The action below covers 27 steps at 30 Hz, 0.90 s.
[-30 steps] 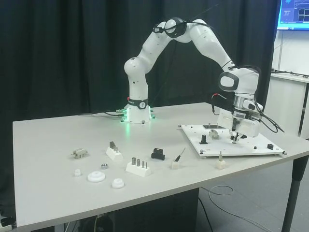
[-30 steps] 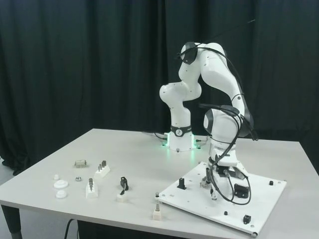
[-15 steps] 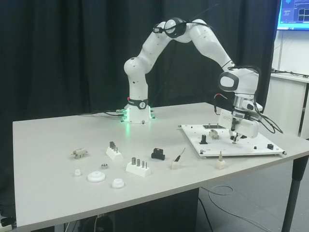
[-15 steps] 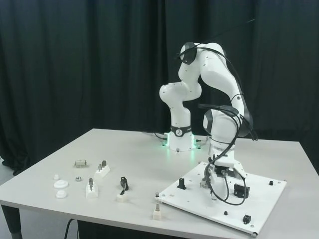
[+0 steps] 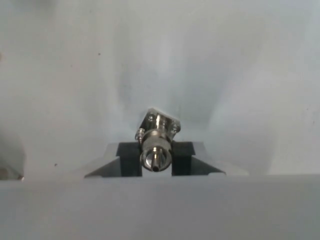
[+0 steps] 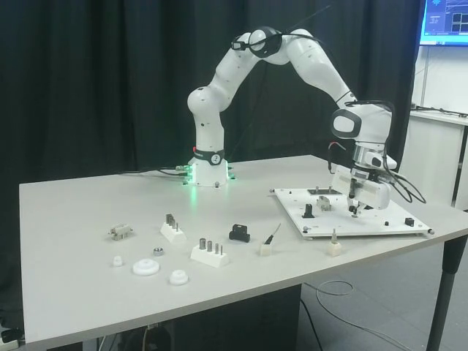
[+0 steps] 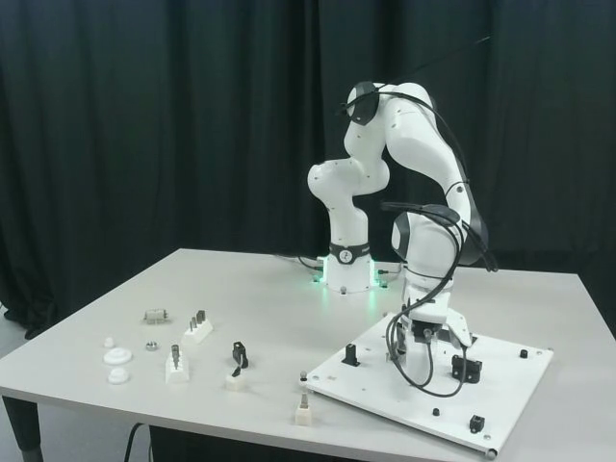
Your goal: Insert BNC.
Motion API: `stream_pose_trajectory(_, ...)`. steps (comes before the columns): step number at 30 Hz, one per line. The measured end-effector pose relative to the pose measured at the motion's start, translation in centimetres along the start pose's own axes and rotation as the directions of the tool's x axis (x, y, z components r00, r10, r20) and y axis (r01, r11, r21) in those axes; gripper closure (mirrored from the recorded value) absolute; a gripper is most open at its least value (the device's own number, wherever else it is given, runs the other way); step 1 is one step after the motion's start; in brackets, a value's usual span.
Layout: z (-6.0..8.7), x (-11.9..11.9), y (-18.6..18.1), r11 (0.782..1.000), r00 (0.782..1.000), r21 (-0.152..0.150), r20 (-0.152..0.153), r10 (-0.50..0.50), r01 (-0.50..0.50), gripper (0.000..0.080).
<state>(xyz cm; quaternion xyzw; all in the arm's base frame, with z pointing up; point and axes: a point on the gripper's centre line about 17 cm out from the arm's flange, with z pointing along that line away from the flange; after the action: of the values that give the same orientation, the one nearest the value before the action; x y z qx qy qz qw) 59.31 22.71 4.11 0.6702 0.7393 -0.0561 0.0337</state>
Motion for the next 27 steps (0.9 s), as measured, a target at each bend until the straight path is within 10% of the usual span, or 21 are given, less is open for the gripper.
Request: stream_pose_trajectory(27,0.19,0.04,0.03,0.999,0.999,0.004,-0.012,-0.044,0.044,0.0678)
